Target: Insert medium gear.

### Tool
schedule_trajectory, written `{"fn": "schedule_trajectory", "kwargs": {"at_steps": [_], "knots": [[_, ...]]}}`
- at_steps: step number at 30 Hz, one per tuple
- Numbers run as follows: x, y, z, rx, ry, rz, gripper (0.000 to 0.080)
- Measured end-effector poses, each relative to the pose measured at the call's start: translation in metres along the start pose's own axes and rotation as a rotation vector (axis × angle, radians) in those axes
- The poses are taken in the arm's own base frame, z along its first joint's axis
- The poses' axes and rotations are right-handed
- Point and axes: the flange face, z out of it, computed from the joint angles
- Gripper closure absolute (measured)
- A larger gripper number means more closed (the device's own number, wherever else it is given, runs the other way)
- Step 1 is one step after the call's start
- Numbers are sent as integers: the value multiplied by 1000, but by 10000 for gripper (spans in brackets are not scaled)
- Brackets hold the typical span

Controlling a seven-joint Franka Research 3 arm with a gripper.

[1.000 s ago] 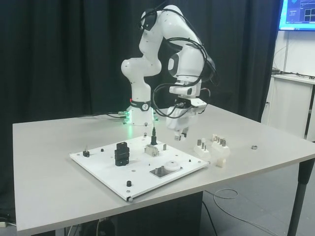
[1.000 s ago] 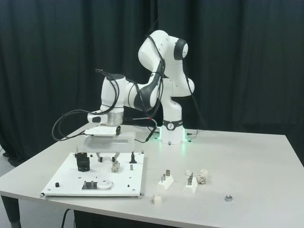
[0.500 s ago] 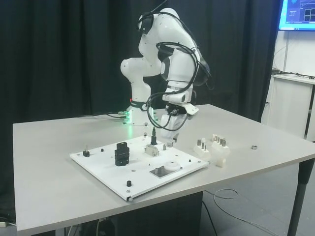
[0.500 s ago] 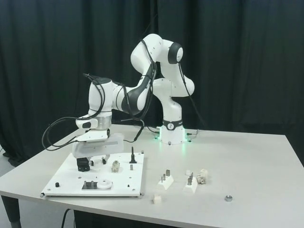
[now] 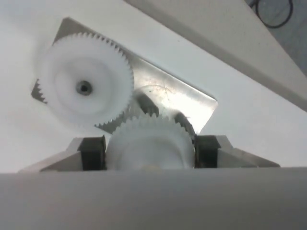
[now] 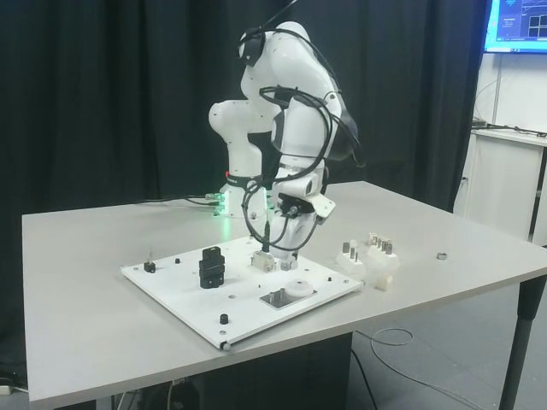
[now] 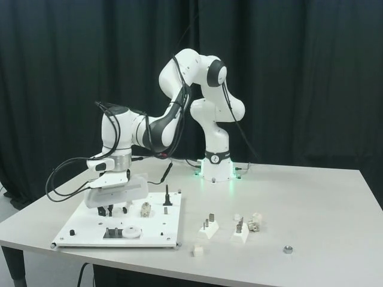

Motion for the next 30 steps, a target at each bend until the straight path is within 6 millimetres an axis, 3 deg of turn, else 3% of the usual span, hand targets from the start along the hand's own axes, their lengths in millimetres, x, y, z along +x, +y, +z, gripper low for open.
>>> {"fn": "schedule_trajectory", "kwargs": {"at_steps": [30], "knots": [[10,19,27,71,-39,37,406]]}}
